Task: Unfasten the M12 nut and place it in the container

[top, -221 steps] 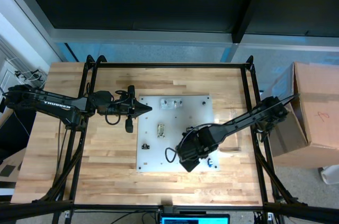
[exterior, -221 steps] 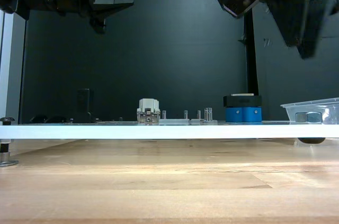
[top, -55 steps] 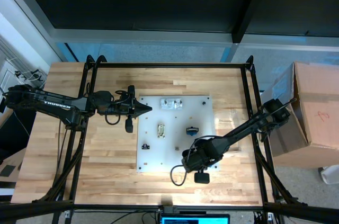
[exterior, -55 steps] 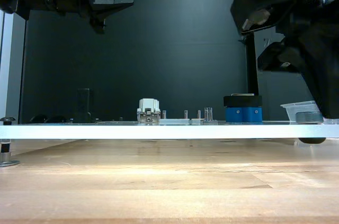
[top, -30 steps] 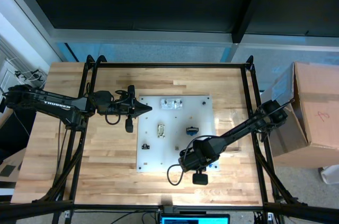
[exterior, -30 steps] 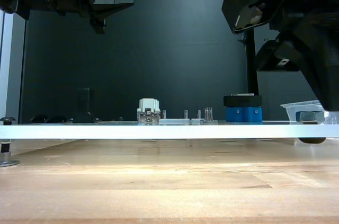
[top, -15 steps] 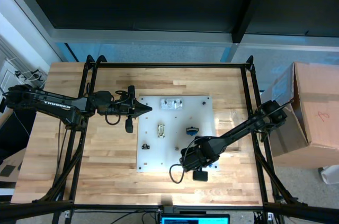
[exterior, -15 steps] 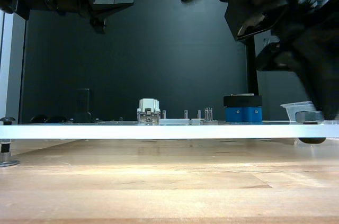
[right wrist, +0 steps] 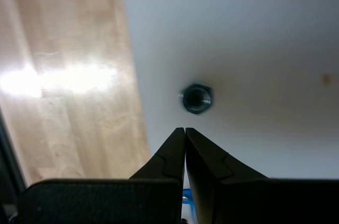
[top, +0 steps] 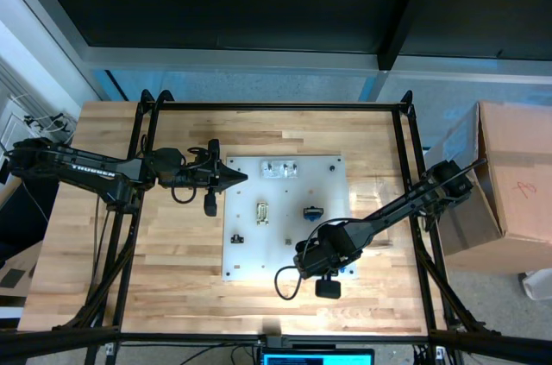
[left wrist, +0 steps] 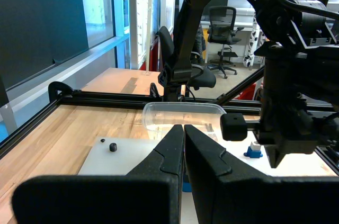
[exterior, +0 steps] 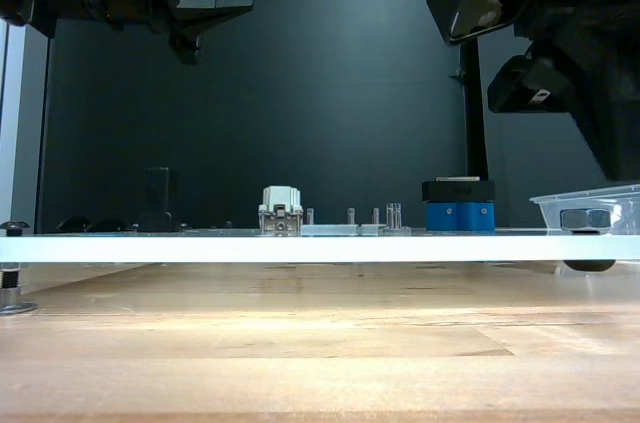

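The silver nut [right wrist: 197,98] sits on the white board [right wrist: 254,33], on its stud, with a dark centre showing through it. In the low view the nut [exterior: 585,218] stands at board level in front of the clear tray [exterior: 600,199]. My right gripper [right wrist: 184,128] hangs above and just beside the nut, shut with nothing between its fingers. In the high view the right gripper [top: 321,254] is over the board's near right part and hides the nut. My left gripper [top: 240,177] hovers high at the board's left edge, shut and holding nothing.
A blue block with a black cap [exterior: 458,205] and a grey connector [exterior: 281,211] stand on the board. The clear tray [left wrist: 183,115] lies right of the board. A black frame [top: 276,107] rings the table, and a cardboard box [top: 509,184] stands off its right side.
The right gripper has lifted away from the nut, its fingers now well above it. The nut stays where it was on the board. The left arm has not moved.
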`<state>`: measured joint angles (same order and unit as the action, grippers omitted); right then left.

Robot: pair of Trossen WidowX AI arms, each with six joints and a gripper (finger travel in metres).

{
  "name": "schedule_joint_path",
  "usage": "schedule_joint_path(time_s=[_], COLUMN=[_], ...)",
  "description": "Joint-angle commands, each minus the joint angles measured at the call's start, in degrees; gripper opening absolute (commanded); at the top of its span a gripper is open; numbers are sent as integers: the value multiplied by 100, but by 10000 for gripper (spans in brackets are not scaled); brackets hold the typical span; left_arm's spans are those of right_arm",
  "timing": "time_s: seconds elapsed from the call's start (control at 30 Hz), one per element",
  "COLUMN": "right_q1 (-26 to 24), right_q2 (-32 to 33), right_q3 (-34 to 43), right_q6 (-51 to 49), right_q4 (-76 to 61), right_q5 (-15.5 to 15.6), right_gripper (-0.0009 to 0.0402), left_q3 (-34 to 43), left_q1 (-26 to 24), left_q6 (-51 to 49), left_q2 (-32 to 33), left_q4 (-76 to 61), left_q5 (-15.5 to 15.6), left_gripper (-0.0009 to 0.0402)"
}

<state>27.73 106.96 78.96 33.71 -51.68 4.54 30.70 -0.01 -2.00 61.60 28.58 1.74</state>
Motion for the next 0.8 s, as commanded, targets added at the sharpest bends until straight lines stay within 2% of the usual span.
schedule_joint_path(time_s=[0.03, 0.13, 0.23, 0.4, 0.47, 0.57, 0.6, 0.63, 0.77, 0.8], right_q1=[4, 4, 2, 0, -2, -2, 0, 0, 2, 0], right_q2=[50, 142, 234, 269, 262, 175, 144, 133, 83, 59], right_q3=[-11, -28, -48, -76, -76, -39, 13, 70, 208, 208], right_q6=[-131, -249, -315, -334, -332, -144, -74, -50, -50, -55], right_q4=[109, 197, 304, 328, 221, -271, -437, -527, -603, -592], right_q5=[15, 52, 234, 151, -92, -1152, -1456, -1620, -1635, -1539], right_gripper=[0, 0, 0, 0, 0, 0, 0, 0, 0, 0], left_q3=[2, 2, 2, 2, 2, 2, 2, 2, 2, 2], left_q1=[0, 0, 0, 0, 0, 0, 0, 0, 0, 0], left_q6=[0, 0, 0, 0, 0, 0, 0, 0, 0, -2], left_q2=[0, 0, 0, 0, 0, 0, 0, 0, 0, 0], left_q4=[2, 0, 2, 2, 0, 0, 2, 2, -7, 0], left_q5=[-2, -2, -2, -2, -2, 0, 0, 0, -2, -2], left_gripper=[0, 0, 0, 0, 0, 0, 0, 0, 0, 0])
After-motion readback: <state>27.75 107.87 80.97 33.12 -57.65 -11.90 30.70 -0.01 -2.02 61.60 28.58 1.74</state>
